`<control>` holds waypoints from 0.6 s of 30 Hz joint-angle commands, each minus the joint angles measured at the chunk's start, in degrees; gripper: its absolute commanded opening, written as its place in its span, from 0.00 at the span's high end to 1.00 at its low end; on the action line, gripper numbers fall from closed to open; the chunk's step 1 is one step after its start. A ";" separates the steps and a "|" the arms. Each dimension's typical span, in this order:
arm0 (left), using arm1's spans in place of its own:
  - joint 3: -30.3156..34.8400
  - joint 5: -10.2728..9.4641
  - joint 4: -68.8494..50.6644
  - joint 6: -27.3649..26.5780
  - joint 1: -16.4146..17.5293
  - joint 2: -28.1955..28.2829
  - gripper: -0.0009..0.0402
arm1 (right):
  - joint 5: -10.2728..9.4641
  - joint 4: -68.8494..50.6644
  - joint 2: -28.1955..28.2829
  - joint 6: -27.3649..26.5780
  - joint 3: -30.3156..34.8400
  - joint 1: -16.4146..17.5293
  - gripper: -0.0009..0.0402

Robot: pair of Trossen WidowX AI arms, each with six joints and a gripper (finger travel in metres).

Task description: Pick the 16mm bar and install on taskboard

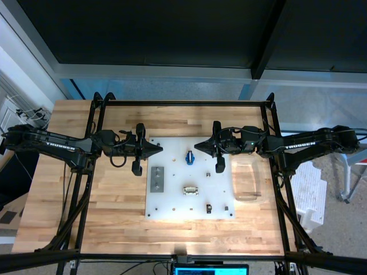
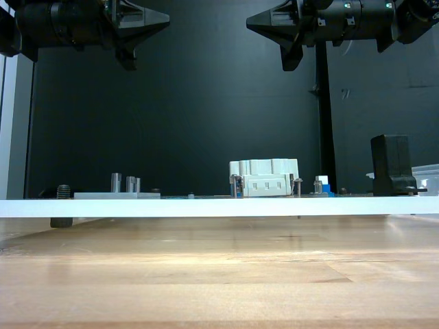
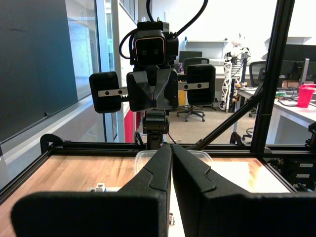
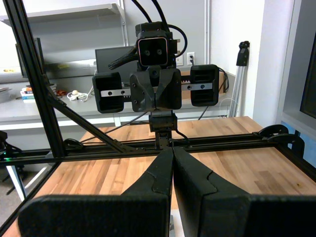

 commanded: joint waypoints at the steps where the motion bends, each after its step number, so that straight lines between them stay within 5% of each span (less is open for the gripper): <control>1: 0.02 0.02 0.02 0.02 0.02 0.00 0.98 | 0.02 -0.09 0.00 0.02 -0.02 0.02 0.98; 18: 0.02 0.02 0.02 0.02 0.02 0.00 0.98 | 0.00 -0.96 0.00 0.02 -0.02 0.02 0.98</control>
